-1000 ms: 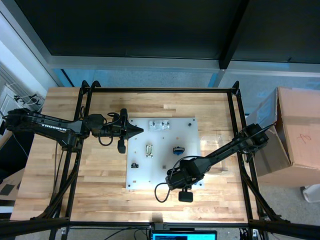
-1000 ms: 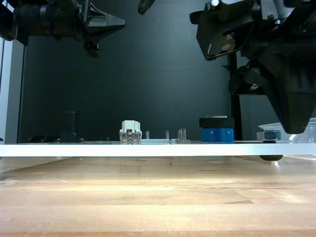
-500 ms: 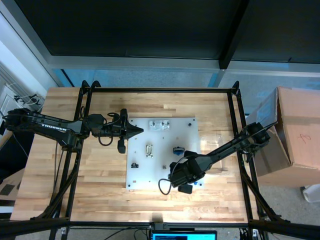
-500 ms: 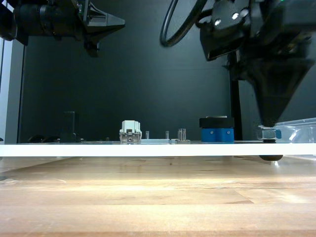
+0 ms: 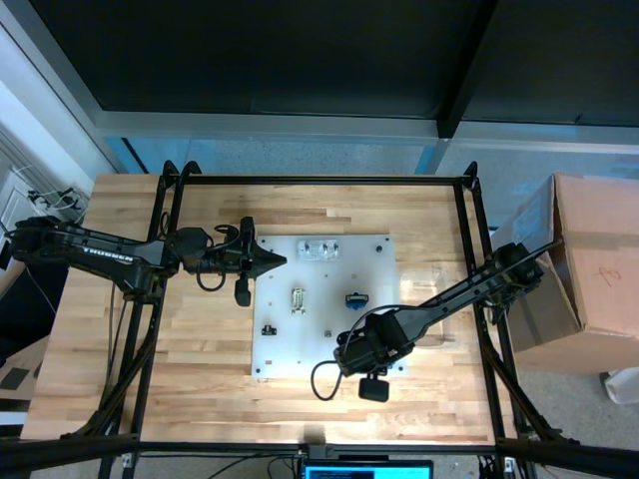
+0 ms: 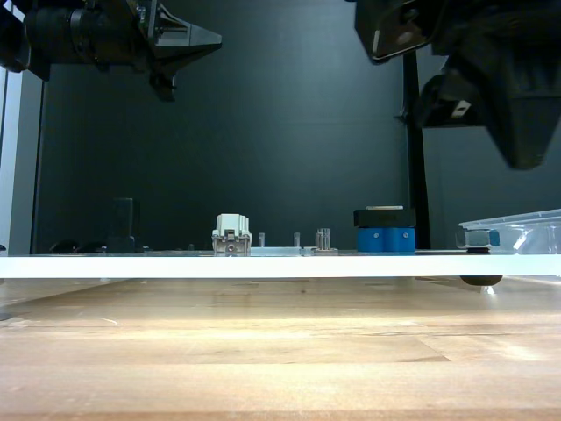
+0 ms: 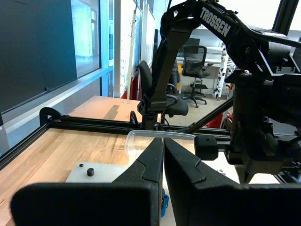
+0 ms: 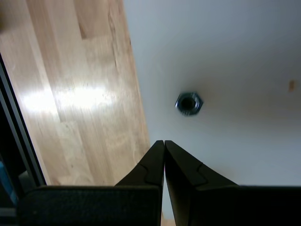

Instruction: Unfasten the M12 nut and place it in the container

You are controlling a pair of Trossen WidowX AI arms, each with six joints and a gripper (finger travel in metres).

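Mid-left of the high view: left pincer (image 5: 278, 261) hangs high over the left edge of the flat white task board (image 5: 310, 339). Arm is stretched level and pointing right. Fingers are pressed together with nothing between them. Looks parked clear of the work.

Lower right of the low view: small silver M12 nut (image 6: 478, 238) sits on its short black stud at the board's near right edge. It's free, with nothing touching it.

Right pincer (image 8: 164, 142) is clamped on nothing and stands well above the nut, pointing down. Its tips are offset toward the board edge by the light wooden surface (image 8: 70, 94). The arm reaches in diagonally from the right. My guess is it needs re-aiming before another grip.

Far right: clear plastic container (image 6: 526, 230) stands behind the stud, and the nut isn't in it.
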